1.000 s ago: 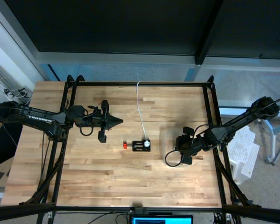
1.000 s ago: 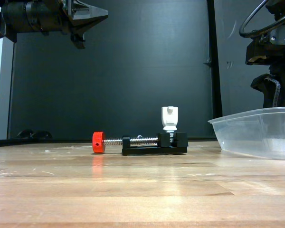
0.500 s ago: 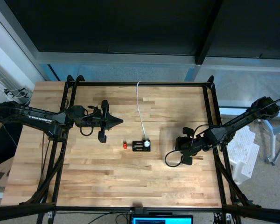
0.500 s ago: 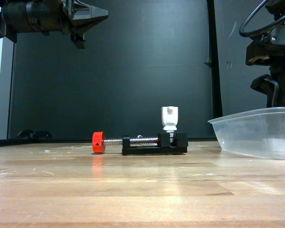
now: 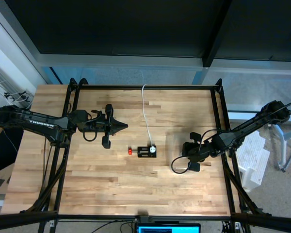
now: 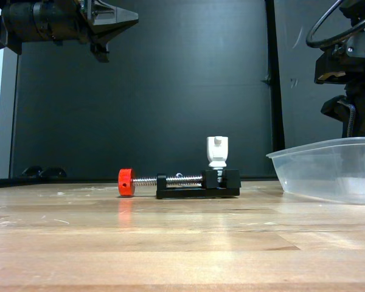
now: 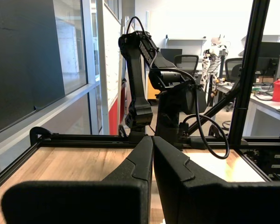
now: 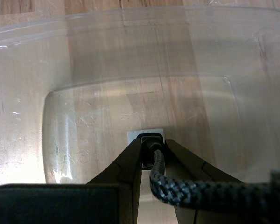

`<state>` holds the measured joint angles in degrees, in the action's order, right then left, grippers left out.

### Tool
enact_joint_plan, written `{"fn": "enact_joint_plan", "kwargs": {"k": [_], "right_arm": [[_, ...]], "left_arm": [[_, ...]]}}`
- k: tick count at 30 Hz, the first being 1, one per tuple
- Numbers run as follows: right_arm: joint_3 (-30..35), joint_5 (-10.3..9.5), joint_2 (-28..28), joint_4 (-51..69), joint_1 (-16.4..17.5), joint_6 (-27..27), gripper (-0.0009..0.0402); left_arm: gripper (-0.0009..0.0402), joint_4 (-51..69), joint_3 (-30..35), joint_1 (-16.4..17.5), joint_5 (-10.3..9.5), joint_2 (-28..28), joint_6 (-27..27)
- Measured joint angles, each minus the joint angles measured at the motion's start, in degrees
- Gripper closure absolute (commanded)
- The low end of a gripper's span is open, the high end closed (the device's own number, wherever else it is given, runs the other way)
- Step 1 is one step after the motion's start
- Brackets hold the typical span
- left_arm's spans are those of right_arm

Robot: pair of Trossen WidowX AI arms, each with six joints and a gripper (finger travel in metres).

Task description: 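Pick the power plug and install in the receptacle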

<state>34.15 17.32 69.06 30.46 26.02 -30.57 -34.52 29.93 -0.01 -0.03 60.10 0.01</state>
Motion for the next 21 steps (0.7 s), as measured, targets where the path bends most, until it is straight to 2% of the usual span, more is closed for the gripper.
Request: {"fn": "enact_joint_plan", "kwargs": {"k": [21], "right_arm": [[1.8, -0.39, -2.4, 2.2, 0.0, 0.1, 0.0373]], "left_arm": [[0.0393, 0.0, 0.0, 0.0, -0.02, 0.0, 0.0]]}}
